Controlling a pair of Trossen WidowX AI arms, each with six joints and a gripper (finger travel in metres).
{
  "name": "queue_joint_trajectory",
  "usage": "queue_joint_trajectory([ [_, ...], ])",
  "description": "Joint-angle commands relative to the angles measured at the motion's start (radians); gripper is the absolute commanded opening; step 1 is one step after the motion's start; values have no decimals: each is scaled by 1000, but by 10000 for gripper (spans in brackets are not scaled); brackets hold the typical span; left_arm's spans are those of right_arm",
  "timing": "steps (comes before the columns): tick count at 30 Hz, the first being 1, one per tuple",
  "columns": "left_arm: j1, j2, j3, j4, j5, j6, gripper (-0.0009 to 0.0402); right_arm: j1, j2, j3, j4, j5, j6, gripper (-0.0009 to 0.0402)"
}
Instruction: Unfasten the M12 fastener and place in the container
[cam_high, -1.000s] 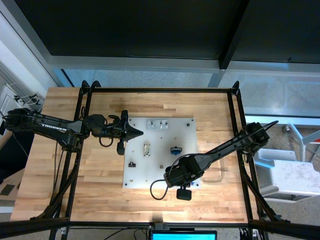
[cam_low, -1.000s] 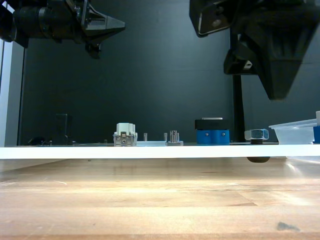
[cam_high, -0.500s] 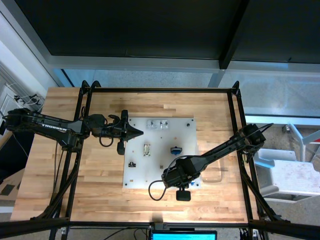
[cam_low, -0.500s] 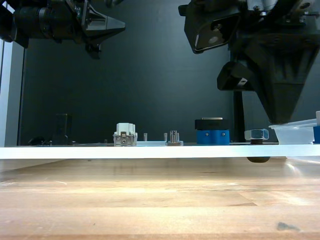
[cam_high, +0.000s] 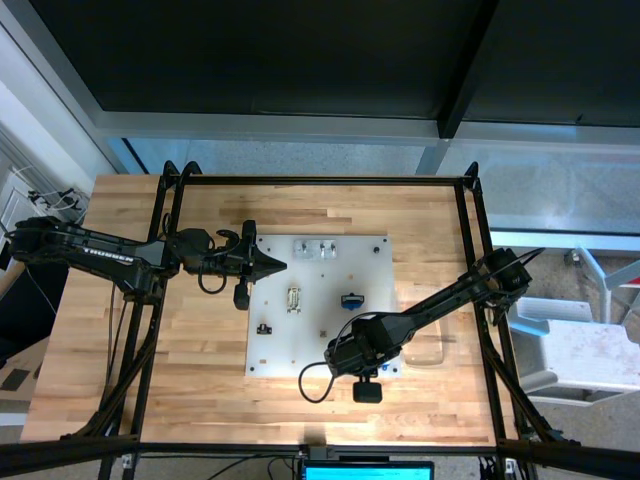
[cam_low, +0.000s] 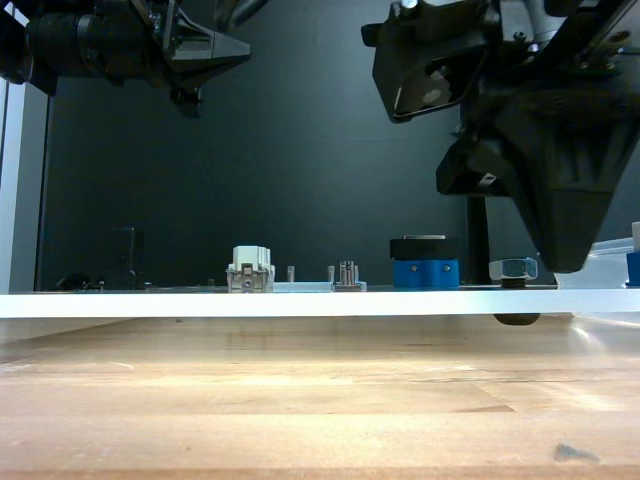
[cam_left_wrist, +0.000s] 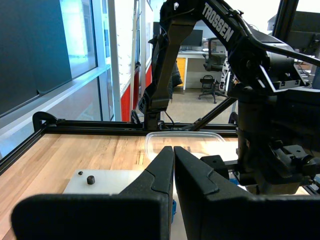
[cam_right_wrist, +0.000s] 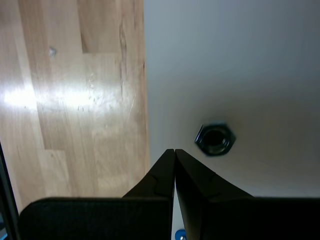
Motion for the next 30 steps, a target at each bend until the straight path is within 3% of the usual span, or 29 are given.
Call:
queue_joint_trajectory([
  [1,0,0,0,0,0,0,0,-1,1,-2,0,20,3,0],
  [6,0,0,0,0,0,0,0,-1,0,-2,-2,47,3,0],
  [13,0,0,0,0,0,0,0,-1,0,-4,-9,47,2,0],
  [14,0,0,0,0,0,0,0,-1,0,-4,-18,63,3,0],
  [15,0,0,0,0,0,0,0,-1,-3,-3,-38,118,17,0],
  [17,0,0,0,0,0,0,0,0,-4,7,-92,277,105,0],
  [18,0,0,0,0,0,0,0,0,-9,10,-105,314,128,0],
  [30,0,0,0,0,0,0,0,2,-31,48,-161,296,123,0],
])
